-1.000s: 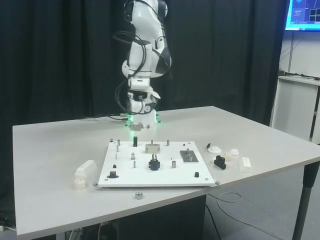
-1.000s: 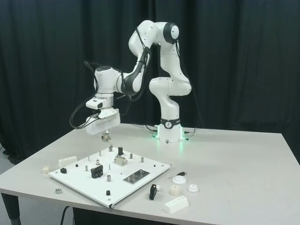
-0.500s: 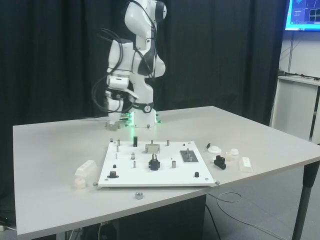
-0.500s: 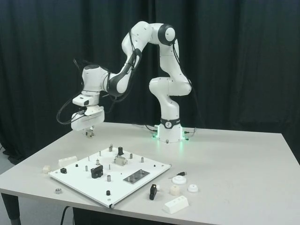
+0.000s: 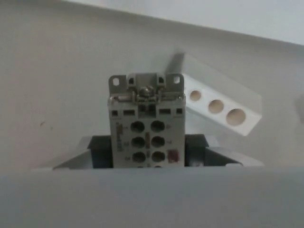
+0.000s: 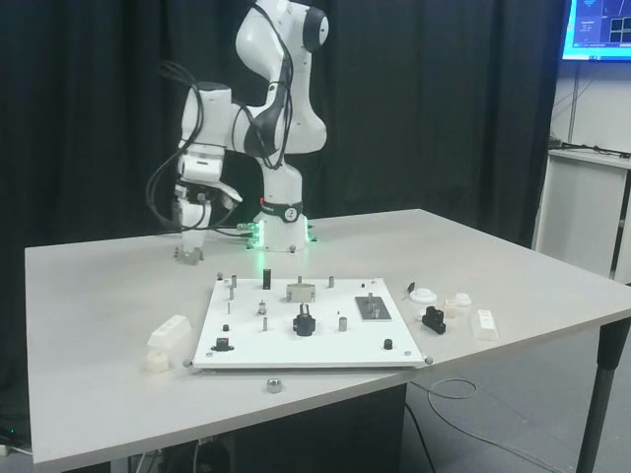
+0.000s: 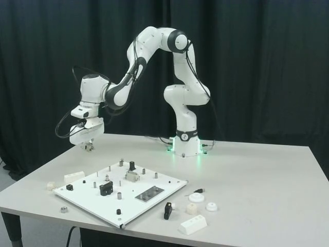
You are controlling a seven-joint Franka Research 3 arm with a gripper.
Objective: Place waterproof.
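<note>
Two fingers of the gripper (image 5: 147, 164) clamp the waterproof connector (image 5: 146, 124) (white, six round sockets showing) above the grey table (image 6: 99, 296), beyond the white board's (image 6: 296, 340) far-left corner.

In the wrist view we lose the lower end of the grey-white ribbed connector block with round sockets (image 5: 147, 130) behind the gripper (image 5: 147, 164) body. From both room views that block beneath the gripper is too small to make out.
</note>
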